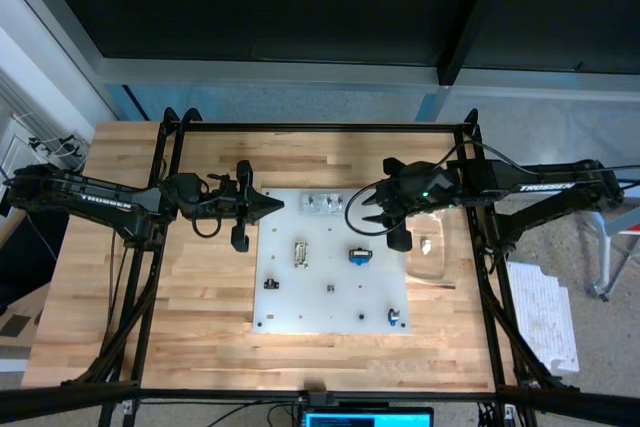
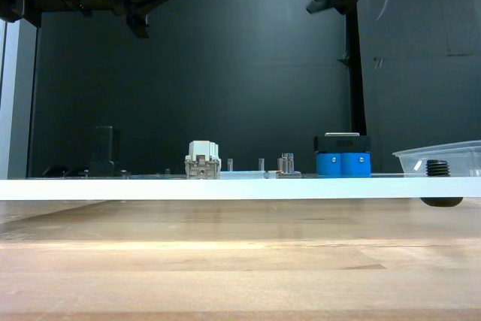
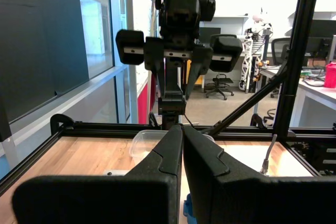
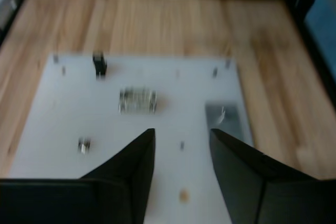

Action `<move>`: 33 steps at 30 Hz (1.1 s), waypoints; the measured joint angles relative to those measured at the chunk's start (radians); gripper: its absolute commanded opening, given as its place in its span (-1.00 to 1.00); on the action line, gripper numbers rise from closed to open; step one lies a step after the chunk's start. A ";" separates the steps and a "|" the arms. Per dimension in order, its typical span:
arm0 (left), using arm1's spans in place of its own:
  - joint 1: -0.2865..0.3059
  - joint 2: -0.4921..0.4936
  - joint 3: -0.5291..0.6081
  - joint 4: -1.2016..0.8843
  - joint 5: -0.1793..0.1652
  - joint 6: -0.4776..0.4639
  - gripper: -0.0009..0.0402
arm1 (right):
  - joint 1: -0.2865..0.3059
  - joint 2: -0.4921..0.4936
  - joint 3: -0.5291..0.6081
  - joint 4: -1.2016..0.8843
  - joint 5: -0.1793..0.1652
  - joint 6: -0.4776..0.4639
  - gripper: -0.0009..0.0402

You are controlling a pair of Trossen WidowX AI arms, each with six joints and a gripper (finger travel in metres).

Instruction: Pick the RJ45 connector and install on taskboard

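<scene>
**Right jaws spread above the board, left jaws pressed together**

My right gripper (image 4: 181,132) hangs high over the right part of the white board (image 1: 300,307), just inward of the clear tray (image 1: 440,279). Its jaws stand spread; through the gap between them I see only the board's surface below. In the low view the gripper is well above everything that stands on the board.

My left gripper (image 3: 181,128) hangs at the same sort of height over the board's left edge, pointing across at my other arm. Its jaws are pressed together, tip to tip.

The connector I cannot place for certain. In the tray, which sits on the desk (image 1: 150,277) against the board's right edge, the white block (image 1: 427,245) shows as a pale shape. The blue jack (image 1: 396,319) stands at the board's near right corner, but its top is too small in the high view to tell whether a plug sits in it. The left wrist view gives one more hint: a thin grey strand (image 3: 269,153) that looks like the cable slants up off the board's surface.
</scene>
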 measured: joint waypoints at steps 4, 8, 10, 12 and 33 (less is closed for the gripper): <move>0.000 0.000 0.000 0.000 0.000 0.000 -0.96 | -0.044 -0.043 -0.093 0.171 -0.056 -0.013 -0.64; 0.000 0.000 0.000 0.000 0.000 0.000 -0.96 | -0.080 -0.079 -0.181 0.333 -0.103 -0.016 -0.86; 0.000 0.000 0.000 0.000 0.000 0.000 -0.96 | -0.090 -0.092 -0.220 0.398 -0.104 -0.017 -0.97; 0.000 0.000 0.000 0.000 0.000 0.000 -0.96 | -0.094 -0.099 -0.255 0.463 -0.105 -0.017 -0.94; 0.000 0.000 0.000 0.000 0.000 0.000 -0.96 | -0.096 -0.106 -0.541 1.114 -0.103 0.046 -0.96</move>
